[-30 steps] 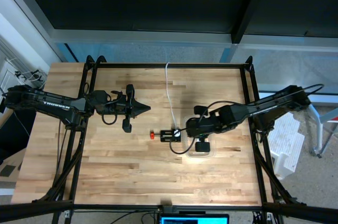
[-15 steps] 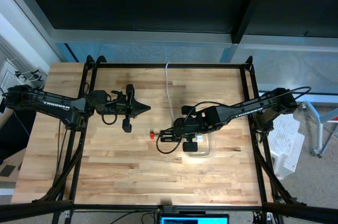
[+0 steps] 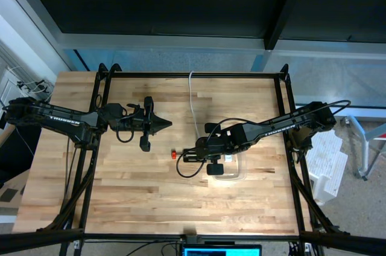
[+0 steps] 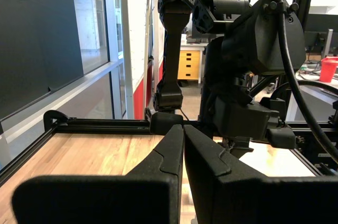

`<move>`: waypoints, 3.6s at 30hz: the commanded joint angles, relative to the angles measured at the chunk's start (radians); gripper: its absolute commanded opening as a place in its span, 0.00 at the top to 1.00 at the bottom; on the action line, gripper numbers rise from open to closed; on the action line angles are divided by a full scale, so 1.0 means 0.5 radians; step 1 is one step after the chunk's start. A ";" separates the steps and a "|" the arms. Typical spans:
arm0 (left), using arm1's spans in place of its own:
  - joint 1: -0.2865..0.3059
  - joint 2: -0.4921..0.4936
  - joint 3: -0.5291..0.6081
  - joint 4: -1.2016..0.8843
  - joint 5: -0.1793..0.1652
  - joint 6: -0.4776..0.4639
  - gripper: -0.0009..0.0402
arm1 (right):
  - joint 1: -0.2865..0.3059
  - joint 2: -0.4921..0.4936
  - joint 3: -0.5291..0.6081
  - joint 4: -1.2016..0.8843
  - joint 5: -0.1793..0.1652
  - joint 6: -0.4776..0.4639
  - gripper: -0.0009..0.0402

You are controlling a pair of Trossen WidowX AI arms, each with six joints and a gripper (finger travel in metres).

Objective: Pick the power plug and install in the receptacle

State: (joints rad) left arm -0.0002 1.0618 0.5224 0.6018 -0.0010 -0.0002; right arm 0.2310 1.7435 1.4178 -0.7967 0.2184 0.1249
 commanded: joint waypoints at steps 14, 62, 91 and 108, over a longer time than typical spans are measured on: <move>0.000 0.001 0.001 0.001 0.001 0.000 0.98 | -0.013 -0.001 -0.004 -0.002 0.031 -0.007 0.98; 0.001 0.001 0.001 0.001 0.001 0.000 0.98 | -0.012 -0.001 -0.034 0.012 -0.001 -0.004 0.98; 0.001 0.001 0.001 0.001 0.001 0.000 0.98 | -0.027 -0.001 -0.269 0.259 -0.002 -0.008 0.98; 0.000 0.001 0.001 0.001 0.001 0.000 0.98 | -0.044 -0.001 -0.377 0.363 -0.002 -0.020 0.98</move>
State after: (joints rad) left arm -0.0002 1.0618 0.5224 0.6022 -0.0010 -0.0002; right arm 0.2092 1.7367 1.2358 -0.6029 0.2226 0.1143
